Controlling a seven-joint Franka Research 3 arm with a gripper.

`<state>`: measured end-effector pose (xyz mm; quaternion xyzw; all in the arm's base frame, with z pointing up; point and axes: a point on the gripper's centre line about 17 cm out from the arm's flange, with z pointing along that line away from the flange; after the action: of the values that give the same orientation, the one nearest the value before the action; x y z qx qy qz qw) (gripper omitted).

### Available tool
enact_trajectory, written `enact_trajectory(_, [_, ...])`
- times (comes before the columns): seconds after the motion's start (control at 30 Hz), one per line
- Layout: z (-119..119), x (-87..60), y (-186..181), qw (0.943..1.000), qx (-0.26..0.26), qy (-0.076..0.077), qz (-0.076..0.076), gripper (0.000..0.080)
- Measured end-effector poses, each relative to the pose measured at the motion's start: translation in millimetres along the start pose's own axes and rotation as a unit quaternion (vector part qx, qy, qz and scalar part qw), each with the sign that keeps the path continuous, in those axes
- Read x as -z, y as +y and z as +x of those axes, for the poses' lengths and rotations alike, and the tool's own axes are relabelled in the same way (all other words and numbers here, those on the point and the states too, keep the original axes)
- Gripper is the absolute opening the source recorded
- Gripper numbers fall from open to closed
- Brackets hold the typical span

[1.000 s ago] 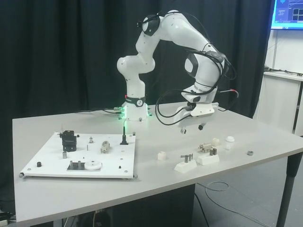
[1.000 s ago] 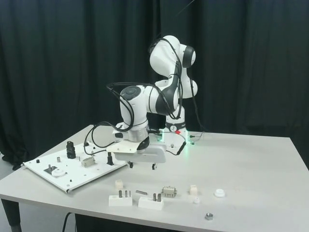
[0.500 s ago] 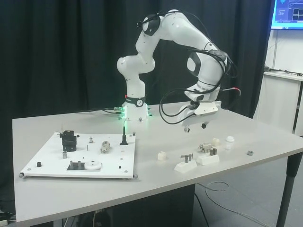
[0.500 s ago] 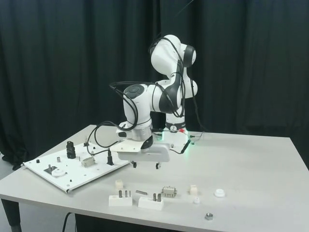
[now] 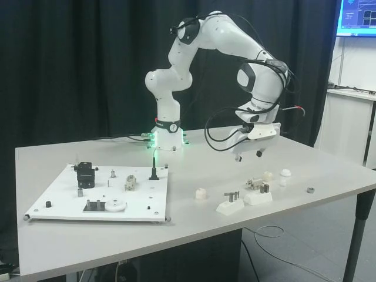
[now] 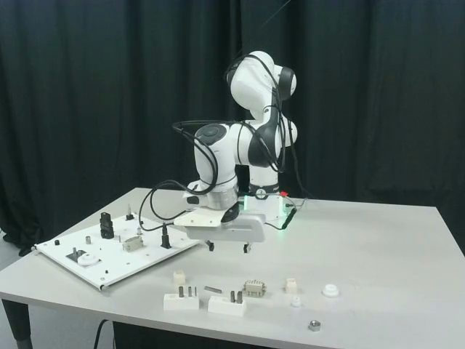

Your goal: Pick waterproof.

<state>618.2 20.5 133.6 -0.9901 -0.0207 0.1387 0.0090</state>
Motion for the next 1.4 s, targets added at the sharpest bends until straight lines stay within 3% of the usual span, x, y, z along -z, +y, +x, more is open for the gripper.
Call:
enact_trajectory(0.4, [0.4, -4.2, -30.3, 0.9998, -0.019, -0.002, 0.009, 0.08])
enact_trajectory(0.63, [5.5, -11.1, -39.6, 0.9998, -0.018, 0.007, 0.01, 0.08])
enact_trajectory(1.4, [11.0, -65.4, -51.7, 0.9994, -0.004, 0.033, 0.008, 0.08])
